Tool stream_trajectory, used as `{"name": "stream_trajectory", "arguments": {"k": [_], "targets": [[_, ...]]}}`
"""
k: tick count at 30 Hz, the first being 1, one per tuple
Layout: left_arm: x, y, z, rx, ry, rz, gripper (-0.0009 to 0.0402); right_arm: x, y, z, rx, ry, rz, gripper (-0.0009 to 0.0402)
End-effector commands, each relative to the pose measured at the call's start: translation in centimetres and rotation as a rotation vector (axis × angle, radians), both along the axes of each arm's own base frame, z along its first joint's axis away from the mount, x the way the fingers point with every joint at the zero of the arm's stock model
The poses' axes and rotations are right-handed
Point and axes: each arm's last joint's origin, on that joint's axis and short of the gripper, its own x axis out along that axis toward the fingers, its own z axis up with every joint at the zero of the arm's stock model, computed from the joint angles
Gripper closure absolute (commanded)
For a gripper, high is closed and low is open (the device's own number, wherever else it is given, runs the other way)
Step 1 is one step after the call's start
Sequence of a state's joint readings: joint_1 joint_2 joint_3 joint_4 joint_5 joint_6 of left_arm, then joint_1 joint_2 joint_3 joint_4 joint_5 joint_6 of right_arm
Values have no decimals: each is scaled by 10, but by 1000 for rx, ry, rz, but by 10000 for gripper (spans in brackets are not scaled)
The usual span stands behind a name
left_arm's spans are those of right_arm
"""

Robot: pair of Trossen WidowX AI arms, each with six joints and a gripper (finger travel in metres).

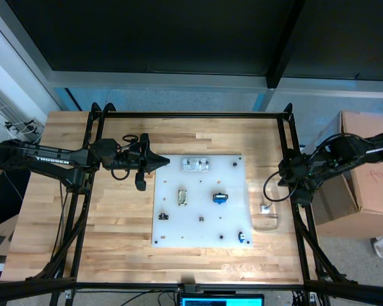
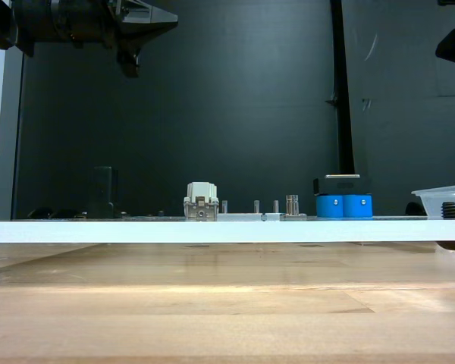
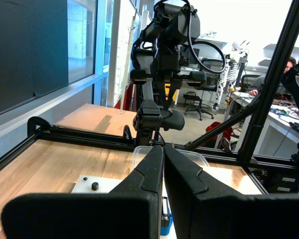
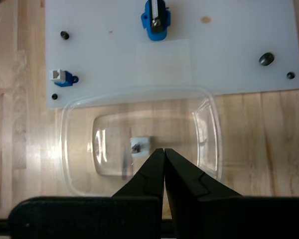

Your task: Pick the RJ45 connector and install on the taskboard

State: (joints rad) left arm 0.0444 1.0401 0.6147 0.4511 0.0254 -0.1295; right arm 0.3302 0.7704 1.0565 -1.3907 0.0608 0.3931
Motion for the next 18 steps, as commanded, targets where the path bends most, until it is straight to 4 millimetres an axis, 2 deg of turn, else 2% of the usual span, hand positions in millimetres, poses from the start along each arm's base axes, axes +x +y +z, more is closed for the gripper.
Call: {"name": "stream_trajectory", "arguments": {"k": [1,5,8,18], "targets": [[0,0,0,0,0,0,393,1,4,-4,-8,38,27,393],[0,0,0,0,0,0,393,6,13,-16,-31,102,79,392],[0,0,0,0,0,0,393,11,19,-32,-56,171,85,375],[0,0,0,0,0,0,393,23,26,-78,-54,206,24,245]]}}
